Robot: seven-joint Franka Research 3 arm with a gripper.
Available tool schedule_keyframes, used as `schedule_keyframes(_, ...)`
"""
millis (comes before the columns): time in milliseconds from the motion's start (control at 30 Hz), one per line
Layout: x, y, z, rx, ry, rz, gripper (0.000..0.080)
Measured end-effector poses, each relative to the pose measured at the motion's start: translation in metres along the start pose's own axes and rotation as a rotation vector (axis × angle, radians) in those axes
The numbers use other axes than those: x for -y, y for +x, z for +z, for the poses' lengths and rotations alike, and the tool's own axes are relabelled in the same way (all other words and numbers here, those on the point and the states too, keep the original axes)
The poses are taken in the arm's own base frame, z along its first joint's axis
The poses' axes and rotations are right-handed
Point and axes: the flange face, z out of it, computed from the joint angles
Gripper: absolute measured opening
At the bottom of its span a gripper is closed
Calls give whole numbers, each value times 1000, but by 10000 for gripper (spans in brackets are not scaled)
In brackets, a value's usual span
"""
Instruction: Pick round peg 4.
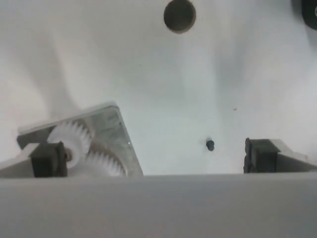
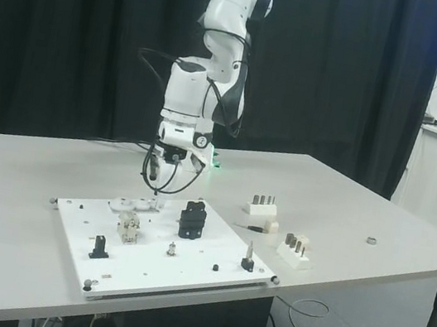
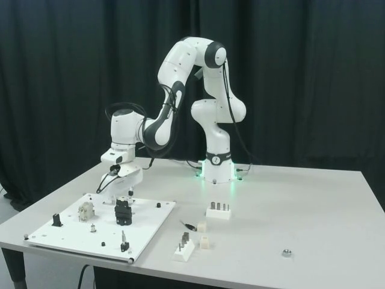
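Claw (image 1: 153,157) hangs open over the white board (image 2: 184,271), but the pegs (image 2: 263,199) sit in blocks off on the tabletop (image 2: 346,202), so I'd swing across, centre, then drop straight.

Bright even room light, soft shadows, wrist view blurred

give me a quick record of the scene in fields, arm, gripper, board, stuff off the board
arm: white, bent down over the board's far edge
gripper: open, holds nothing
under gripper: gear block, small black stud, round hole
on board: black block, gear block, small upright parts
off board: two white peg holders, two small white blocks, a ring
pegs: standing in the holders
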Motion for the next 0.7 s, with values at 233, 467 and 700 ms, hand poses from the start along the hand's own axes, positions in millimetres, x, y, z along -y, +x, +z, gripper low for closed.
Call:
schedule_keyframes(233, 0, -1, -3, -1, 8, 4, 800)
schedule_keyframes(467, 0, -2, -4, -2, 10, 5, 800)
schedule_keyframes(700, 0, -2, -3, -1, 13, 5, 800)
